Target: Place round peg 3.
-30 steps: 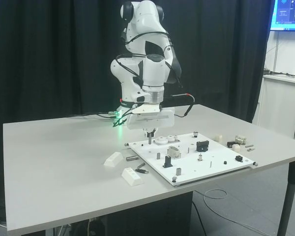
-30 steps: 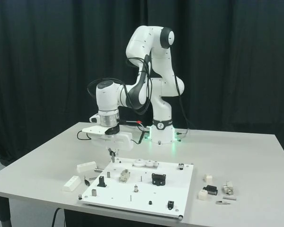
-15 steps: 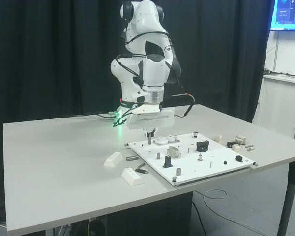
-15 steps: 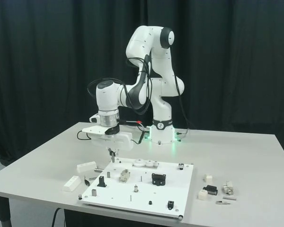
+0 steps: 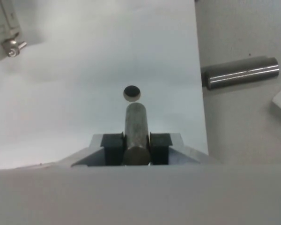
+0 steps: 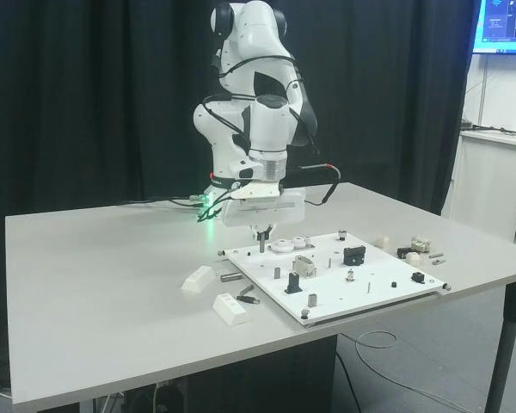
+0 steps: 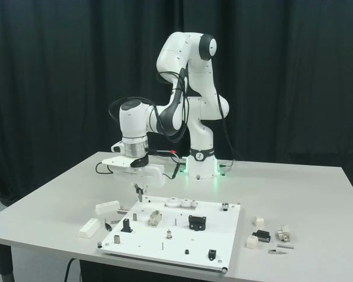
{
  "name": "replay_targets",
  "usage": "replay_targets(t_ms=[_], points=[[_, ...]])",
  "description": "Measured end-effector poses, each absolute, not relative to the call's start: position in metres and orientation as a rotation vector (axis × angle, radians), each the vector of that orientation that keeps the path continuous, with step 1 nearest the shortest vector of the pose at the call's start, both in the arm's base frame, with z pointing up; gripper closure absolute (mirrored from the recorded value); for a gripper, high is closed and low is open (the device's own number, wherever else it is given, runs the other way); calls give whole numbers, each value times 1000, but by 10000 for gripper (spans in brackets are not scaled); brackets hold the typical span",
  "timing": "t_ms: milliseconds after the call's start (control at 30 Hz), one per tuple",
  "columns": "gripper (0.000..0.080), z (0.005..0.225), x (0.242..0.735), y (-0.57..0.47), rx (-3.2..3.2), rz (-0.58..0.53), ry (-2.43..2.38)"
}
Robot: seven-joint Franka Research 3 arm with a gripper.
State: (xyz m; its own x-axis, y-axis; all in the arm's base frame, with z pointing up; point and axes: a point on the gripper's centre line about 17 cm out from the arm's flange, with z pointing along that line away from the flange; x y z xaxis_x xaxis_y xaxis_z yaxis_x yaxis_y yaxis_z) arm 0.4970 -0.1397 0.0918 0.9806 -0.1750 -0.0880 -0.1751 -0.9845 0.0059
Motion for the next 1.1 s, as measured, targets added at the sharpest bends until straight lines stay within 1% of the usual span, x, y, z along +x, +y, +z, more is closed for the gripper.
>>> replay_targets(t_ms=[767,1100], points=[[690,88,503,-143,-3134,105,281],[690,92,506,-175,-3189,71,274]])
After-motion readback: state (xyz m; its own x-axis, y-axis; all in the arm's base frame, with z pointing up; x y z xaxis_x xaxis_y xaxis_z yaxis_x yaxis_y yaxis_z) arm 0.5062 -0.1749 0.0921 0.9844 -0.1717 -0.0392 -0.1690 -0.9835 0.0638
